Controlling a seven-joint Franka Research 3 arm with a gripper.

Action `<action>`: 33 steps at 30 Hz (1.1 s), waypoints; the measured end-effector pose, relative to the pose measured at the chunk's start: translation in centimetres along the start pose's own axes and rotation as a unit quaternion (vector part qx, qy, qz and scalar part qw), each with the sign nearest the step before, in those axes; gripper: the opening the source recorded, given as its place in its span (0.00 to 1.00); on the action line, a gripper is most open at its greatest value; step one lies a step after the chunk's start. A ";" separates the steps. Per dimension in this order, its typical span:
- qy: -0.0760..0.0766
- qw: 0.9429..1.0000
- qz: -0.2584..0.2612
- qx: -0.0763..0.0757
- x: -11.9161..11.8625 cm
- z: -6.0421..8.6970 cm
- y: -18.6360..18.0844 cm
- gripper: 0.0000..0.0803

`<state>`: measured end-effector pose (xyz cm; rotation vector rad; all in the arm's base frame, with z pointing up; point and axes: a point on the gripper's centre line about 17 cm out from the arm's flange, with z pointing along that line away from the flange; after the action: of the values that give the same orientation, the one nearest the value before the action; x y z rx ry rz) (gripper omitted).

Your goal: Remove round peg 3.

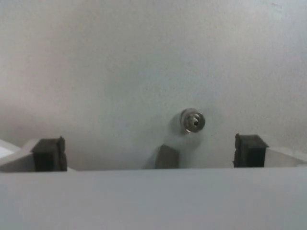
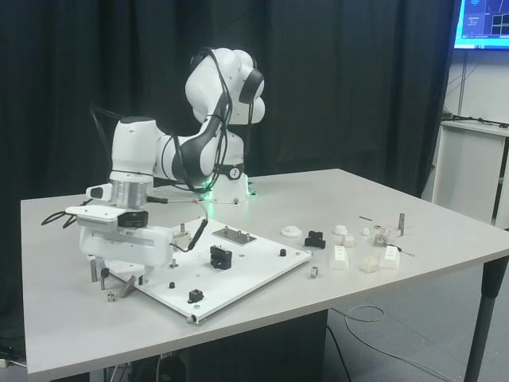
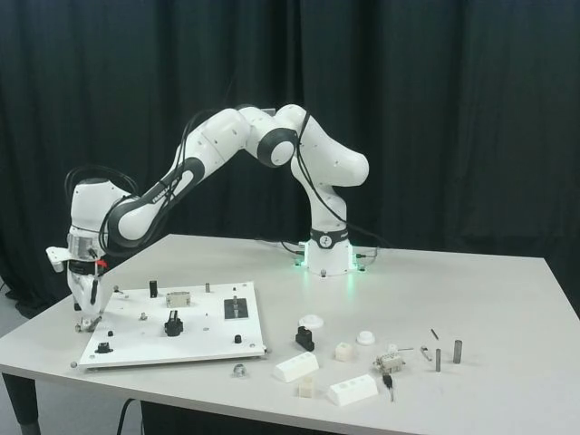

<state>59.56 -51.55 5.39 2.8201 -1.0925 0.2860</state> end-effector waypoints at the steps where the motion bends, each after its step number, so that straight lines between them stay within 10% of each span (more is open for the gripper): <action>1: -0.001 1.000 0.002 0.001 0.1 -0.2 -0.1 0.95; 33: -0.022 1.000 0.004 0.001 1.6 -4.4 -0.6 1.00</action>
<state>60.54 -51.49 9.98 2.8373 -1.1131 0.2256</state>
